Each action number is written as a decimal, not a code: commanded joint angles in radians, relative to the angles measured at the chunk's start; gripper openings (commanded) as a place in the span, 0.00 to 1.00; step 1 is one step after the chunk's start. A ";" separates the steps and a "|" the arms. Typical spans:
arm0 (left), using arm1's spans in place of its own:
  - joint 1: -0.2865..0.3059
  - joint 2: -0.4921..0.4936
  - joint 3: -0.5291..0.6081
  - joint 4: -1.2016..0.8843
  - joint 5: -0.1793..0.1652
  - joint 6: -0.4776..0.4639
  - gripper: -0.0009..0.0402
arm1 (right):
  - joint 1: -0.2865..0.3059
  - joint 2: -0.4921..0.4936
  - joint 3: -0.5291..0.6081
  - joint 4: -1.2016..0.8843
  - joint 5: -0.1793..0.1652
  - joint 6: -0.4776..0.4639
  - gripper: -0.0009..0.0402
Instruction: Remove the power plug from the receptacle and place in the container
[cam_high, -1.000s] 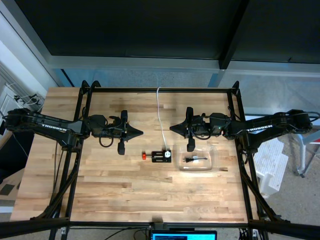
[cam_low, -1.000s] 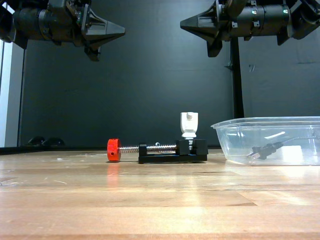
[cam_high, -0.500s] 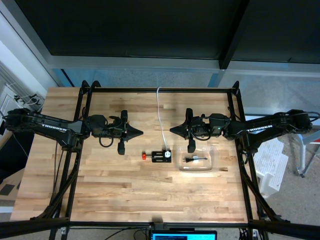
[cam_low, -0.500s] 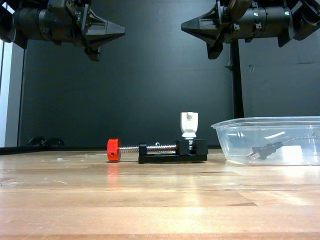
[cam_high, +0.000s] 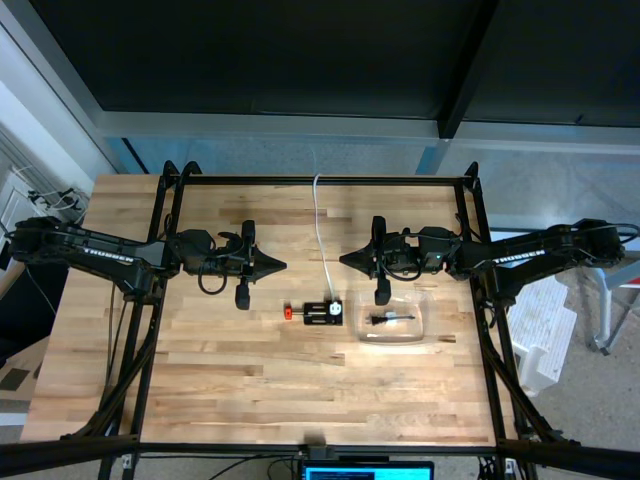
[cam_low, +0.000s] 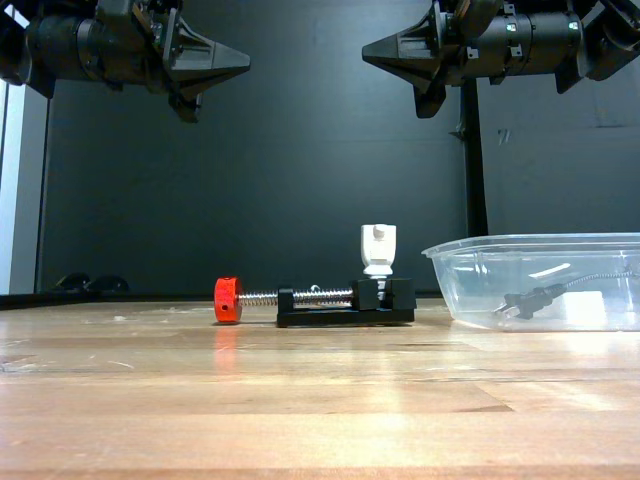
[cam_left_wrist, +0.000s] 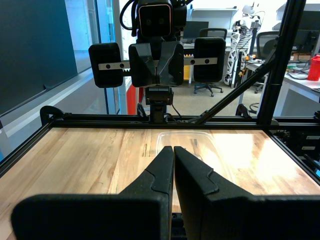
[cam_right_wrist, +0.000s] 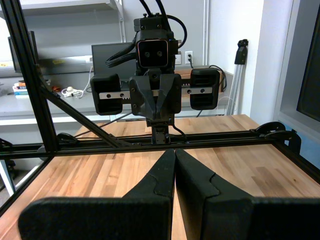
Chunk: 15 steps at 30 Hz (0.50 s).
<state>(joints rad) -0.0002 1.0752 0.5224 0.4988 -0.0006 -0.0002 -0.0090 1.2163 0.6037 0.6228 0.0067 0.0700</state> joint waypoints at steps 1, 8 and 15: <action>0.000 0.000 0.000 0.000 0.000 0.000 0.02 | 0.000 0.001 0.001 0.001 0.000 -0.003 0.02; 0.000 0.000 0.000 0.000 0.000 0.000 0.02 | 0.000 0.001 0.001 0.001 0.000 -0.008 0.02; 0.000 0.000 0.000 0.000 0.000 0.000 0.02 | 0.000 0.001 0.001 -0.001 0.000 -0.008 0.02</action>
<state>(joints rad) -0.0002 1.0752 0.5224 0.4992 -0.0010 -0.0006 -0.0086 1.2167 0.6041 0.6235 0.0067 0.0616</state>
